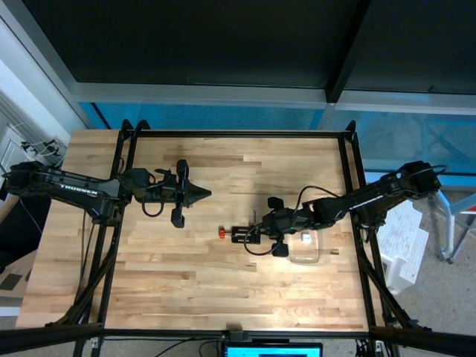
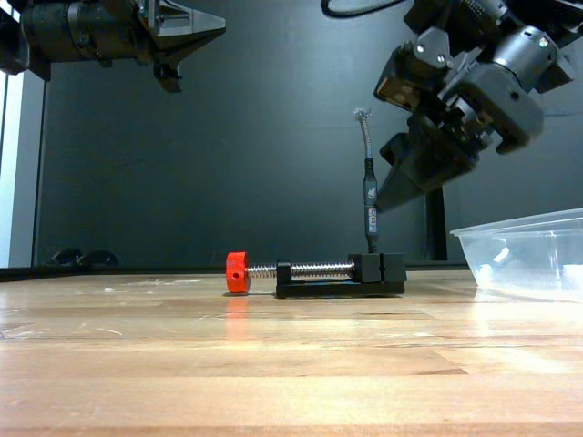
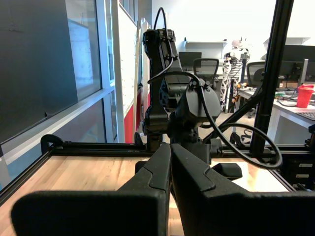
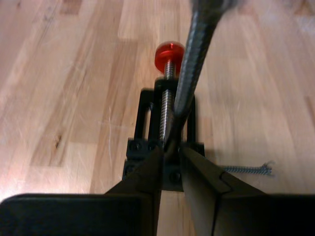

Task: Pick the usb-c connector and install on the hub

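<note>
Even indoor light, low view's backdrop [image 2: 273, 137] dark, faint shadows — cable [image 4: 197, 49] blurred close to right wrist lens

We see a wooden table [image 1: 186, 286] carrying the hub [image 2: 342, 278] near its middle and a clear tray [image 2: 524, 226] just right. The left gripper [image 1: 205, 194] hangs far-left, and the right gripper [image 2: 384, 198] clasps the usb-c connector [image 2: 370, 196] above the hub.

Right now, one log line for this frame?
left gripper: parked high, shut | right gripper: shut on stem | stem: upright in hub | tray: apart from hub
</note>
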Available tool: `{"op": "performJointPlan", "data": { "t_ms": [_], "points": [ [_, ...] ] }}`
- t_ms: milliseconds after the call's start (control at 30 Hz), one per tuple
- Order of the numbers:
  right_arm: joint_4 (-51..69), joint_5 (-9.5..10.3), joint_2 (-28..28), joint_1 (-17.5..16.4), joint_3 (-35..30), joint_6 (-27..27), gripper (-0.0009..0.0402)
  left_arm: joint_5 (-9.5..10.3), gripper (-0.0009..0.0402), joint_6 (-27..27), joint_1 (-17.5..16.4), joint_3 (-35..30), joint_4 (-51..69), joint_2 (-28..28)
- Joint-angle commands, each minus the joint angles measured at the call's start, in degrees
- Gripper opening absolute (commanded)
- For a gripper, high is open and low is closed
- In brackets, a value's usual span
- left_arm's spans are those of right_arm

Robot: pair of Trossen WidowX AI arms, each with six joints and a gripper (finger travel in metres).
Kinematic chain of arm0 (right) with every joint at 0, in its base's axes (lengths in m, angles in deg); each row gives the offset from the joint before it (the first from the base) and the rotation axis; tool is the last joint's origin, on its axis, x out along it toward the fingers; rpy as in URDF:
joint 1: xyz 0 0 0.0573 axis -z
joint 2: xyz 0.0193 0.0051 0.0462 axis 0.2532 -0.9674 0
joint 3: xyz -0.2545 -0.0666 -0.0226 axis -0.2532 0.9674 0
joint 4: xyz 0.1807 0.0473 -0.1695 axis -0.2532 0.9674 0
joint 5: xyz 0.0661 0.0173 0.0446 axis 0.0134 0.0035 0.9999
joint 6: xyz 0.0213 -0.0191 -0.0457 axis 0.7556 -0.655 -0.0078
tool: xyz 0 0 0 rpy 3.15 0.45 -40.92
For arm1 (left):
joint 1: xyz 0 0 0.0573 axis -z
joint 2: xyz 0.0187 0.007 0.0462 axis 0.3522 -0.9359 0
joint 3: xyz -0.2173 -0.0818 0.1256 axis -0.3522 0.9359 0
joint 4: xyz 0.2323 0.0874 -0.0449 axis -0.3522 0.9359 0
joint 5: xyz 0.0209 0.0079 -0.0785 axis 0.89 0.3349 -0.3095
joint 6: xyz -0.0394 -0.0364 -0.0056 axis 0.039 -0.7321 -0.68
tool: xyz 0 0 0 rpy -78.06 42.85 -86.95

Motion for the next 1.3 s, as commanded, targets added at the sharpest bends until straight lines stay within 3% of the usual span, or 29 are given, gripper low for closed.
{"op": "performJointPlan", "data": {
  "t_ms": [33,500,667,1200,1300],
  "points": [
    [-0.79,-0.17,0.90,-0.04,-0.66,-0.07,0.0074,-0.02,0.0000,0.00,-0.02,0.00,0.00,-0.02],
    [20.15,-0.20,6.45,-0.02,-8.37,1.42,0.0147,-0.02,0.0000,0.00,-0.02,0.00,0.00,-0.02],
    [24.70,-0.20,7.21,0.00,-11.13,1.38,0.0149,-0.02,0.0000,0.00,0.00,0.00,0.00,0.00],
    [25.57,-0.46,7.37,0.00,-10.99,2.62,0.0149,-0.02,0.0000,0.00,-0.02,0.00,0.00,-0.02],
    [25.55,-1.66,7.37,0.00,-10.99,2.60,0.0149,-0.02,0.0000,0.00,-0.02,0.00,0.00,0.00]
  ]
}}
